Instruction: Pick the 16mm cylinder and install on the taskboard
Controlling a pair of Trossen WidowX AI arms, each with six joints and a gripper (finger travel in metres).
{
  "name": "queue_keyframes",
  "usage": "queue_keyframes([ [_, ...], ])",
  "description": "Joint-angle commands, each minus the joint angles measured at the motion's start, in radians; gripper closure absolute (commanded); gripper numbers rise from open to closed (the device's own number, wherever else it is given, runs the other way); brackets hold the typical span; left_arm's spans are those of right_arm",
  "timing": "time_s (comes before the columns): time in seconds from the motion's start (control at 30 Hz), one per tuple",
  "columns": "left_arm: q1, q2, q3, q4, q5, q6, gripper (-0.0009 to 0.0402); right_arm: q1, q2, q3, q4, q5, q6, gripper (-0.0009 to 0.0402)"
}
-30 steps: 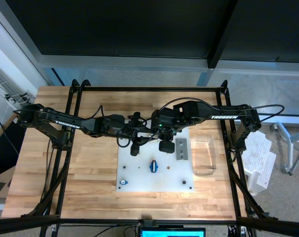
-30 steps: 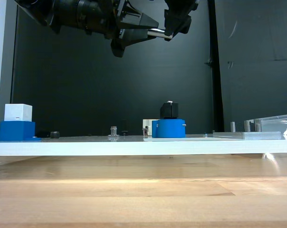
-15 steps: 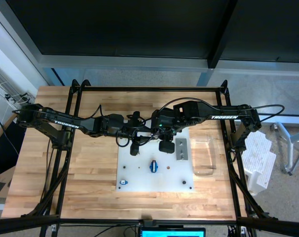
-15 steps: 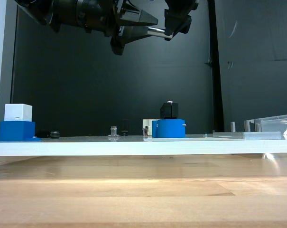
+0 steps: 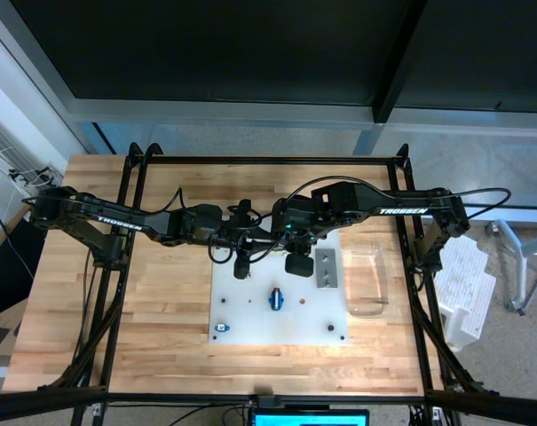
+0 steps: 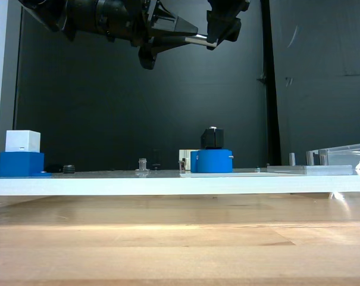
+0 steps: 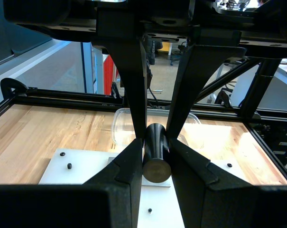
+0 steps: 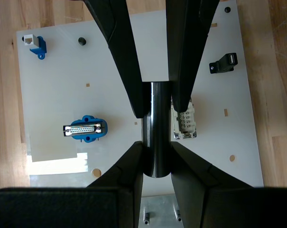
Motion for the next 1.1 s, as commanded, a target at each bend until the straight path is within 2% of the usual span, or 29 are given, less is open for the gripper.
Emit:
queue_keyframes([
  [0.03, 0.0, 0.0, 0.0, -0.001, 0.003, 0.001, 0.0354, 0.0, 0.0, 0.0, 0.0, 0.004, 0.006, 0.0384],
  [0.23, 0.0, 0.0, 0.0, 0.0, 0.009, 0.002, 0.0388, -0.001, 0.0, 0.0, 0.0, 0.012, 0.019, 0.0381],
  [0.33, 0.0, 0.0, 0.0, 0.0, 0.011, 0.002, 0.0394, 0.0, 0.0, 0.0, 0.0, 0.012, 0.019, 0.0361],
  [0.7, 0.0, 0.0, 0.0, 0.001, 0.01, 0.004, 0.0387, 0.003, -0.007, -0.004, -0.001, 0.014, 0.021, 0.0193],
  [0.77, 0.0, 0.0, 0.0, 0.001, 0.01, 0.004, 0.0388, 0.01, -0.018, -0.013, 0.006, 0.034, 0.02, 0.0174],
  [0.87, 0.0, 0.0, 0.0, 0.002, 0.008, 0.005, 0.0388, 0.026, -0.043, -0.034, 0.013, 0.091, 0.019, 0.016],
  [1.1, 0.001, 0.0, 0.0, 0.008, -0.027, 0.005, 0.0388, 0.042, -0.164, -0.183, 0.213, 0.095, 0.02, 0.0163],
])
